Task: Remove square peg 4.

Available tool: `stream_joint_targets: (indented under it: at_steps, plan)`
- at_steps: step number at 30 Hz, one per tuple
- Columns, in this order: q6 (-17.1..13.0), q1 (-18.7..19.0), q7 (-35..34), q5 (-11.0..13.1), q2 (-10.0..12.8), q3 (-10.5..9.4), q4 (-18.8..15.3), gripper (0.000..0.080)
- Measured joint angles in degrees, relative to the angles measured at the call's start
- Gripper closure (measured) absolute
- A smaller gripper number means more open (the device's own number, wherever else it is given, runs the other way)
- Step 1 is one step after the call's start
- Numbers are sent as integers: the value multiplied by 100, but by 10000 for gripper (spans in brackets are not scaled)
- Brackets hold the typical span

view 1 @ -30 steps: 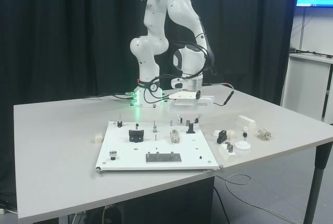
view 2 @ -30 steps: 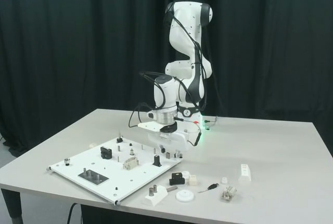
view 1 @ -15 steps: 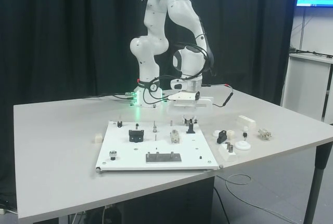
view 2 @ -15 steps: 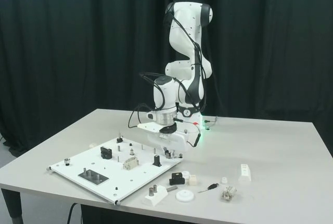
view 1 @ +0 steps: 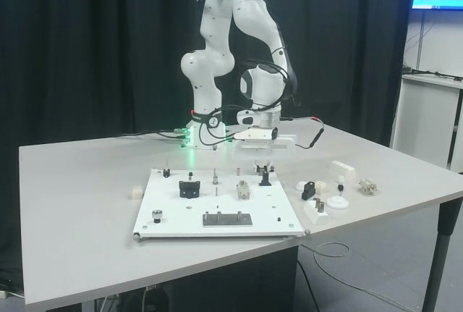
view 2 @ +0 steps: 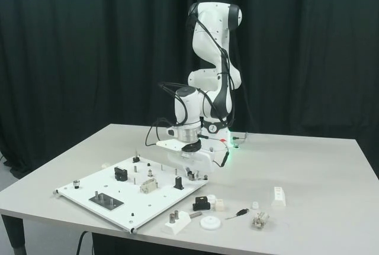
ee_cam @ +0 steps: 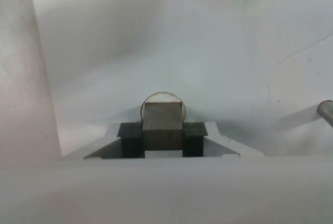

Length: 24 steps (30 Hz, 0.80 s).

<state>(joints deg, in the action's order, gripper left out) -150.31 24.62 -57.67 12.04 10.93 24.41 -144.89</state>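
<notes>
The peg (ee_cam: 163, 121) is a short, matte grey block with flat square faces, backed by a thin round disc. It sits between two black, blocky pads (ee_cam: 130, 136) of the claw (ee_cam: 163, 140), which is narrowed onto it and grips both its sides. Below the claw lies the smooth white board (view 1: 181, 214), flat on the grey table (view 1: 72, 189). A slim metal pin (ee_cam: 325, 110) stands off to one side of the claw.
</notes>
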Motion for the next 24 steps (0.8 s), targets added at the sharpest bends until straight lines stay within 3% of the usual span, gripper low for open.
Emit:
stream_joint_targets:
  at_steps: [24]
  plan:
    - [101,-16,95,0,-24,6,23,649]
